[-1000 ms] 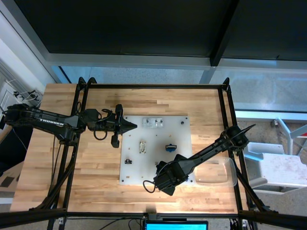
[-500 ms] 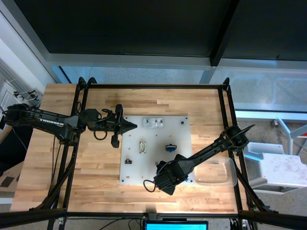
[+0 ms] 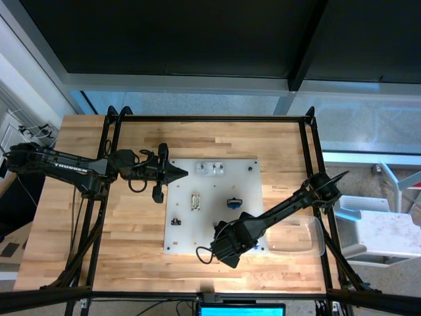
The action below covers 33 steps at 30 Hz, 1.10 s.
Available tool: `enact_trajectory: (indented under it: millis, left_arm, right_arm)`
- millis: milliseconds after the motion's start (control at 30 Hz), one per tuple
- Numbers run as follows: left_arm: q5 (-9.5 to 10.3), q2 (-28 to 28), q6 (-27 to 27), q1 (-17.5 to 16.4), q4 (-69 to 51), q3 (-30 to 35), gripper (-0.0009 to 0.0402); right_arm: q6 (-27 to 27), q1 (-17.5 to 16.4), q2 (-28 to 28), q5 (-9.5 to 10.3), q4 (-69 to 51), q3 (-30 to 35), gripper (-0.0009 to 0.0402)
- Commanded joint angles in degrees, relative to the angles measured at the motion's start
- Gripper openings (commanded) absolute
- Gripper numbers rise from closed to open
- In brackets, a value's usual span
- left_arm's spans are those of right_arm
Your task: Unfasten the M12 fastener and place in the container
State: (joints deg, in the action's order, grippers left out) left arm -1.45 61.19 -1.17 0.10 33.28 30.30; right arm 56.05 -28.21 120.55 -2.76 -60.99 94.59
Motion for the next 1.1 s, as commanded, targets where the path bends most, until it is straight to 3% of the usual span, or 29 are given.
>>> enact_trajectory:
  millis: [33, 267, 433, 800, 967, 1100]
  left_arm:
    - [-0.02, 0.02, 0.0, -0.02, 0.0, 0.02, 0.0]
    - [0.0, 0.02, 0.0, -0.02, 0.0, 0.02, 0.0]
    - [-0.02, 0.02, 0.0, -0.02, 0.0, 0.02, 0.0]
    - [-0.02, 0.02, 0.0, 0.0, 0.0, 0.02, 0.0]
    - [-0.02, 0.02, 0.0, -0.02, 0.0, 0.02, 0.0]
    - [-0.02, 0.02, 0.0, -0.02, 0.0, 0.02, 0.0]
  right_arm:
    - [-0.07, 0.07, 0.09, -0.11, 0.0, 0.04, 0.0148]
    - [-0.22, 0.09, 0.11, -0.07, 0.0, 0.04, 0.013]
    - [-0.94, 0.11, 0.11, 0.87, 0.15, 0.04, 0.0101]
    - [-1.84, 0.11, 0.09, 0.87, 1.11, 0.04, 0.0032]
    - [-5.35, 0.11, 0.09, 1.09, 1.79, 0.04, 0.0004]
    - [-13.11, 0.09, 0.07, 1.4, 1.73, 0.04, 0.0003]
